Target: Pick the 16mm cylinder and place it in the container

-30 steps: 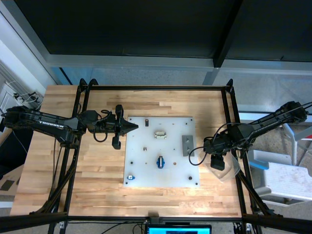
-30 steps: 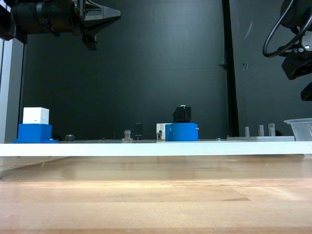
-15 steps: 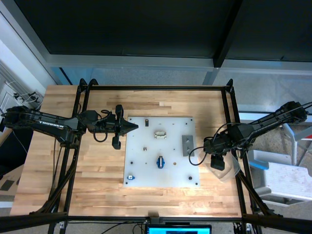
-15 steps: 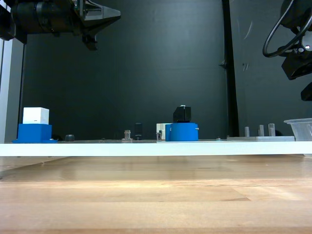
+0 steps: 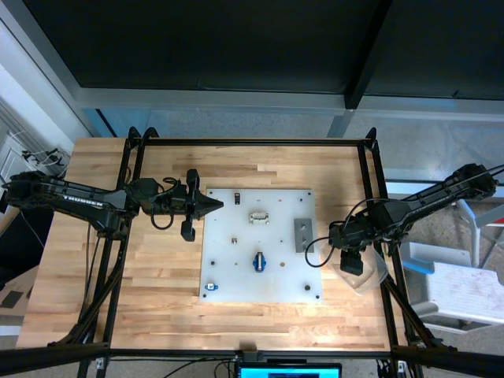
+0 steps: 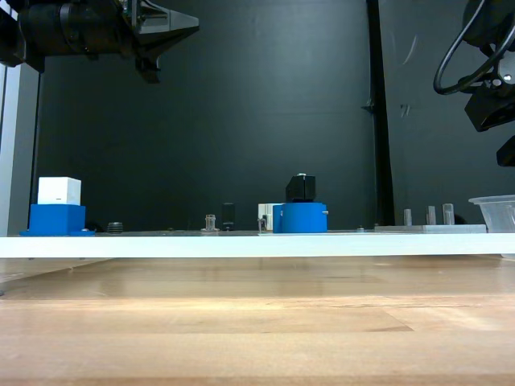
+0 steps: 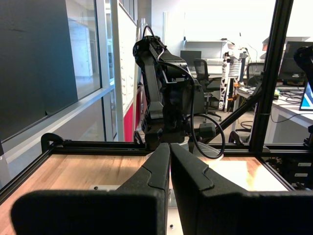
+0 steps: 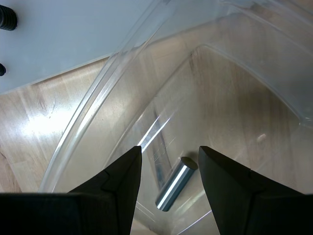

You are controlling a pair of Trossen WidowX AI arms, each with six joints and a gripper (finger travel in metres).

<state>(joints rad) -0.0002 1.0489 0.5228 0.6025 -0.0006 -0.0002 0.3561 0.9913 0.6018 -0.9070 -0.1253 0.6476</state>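
Observation:
The 16mm cylinder (image 8: 174,184), a short silver peg, lies on its side on the floor of the clear container (image 8: 117,98). My right gripper (image 8: 169,150) hangs open just above it, fingers apart and holding nothing. In the high view the right gripper (image 5: 352,261) covers the container (image 5: 370,277) off the board's right edge, hiding the peg. The low view shows only the container's rim (image 6: 494,206) below the right gripper (image 6: 491,112). My left gripper (image 5: 211,203) is parked high at the board's left edge, its fingers (image 7: 161,161) pressed together and empty.
The white task board (image 5: 236,268) carries a blue upright part (image 5: 258,261), a grey block (image 5: 303,234) with thin pegs, a white connector (image 5: 259,217) and a blue base with a white cube (image 6: 56,207). A black frame (image 5: 370,181) borders the table.

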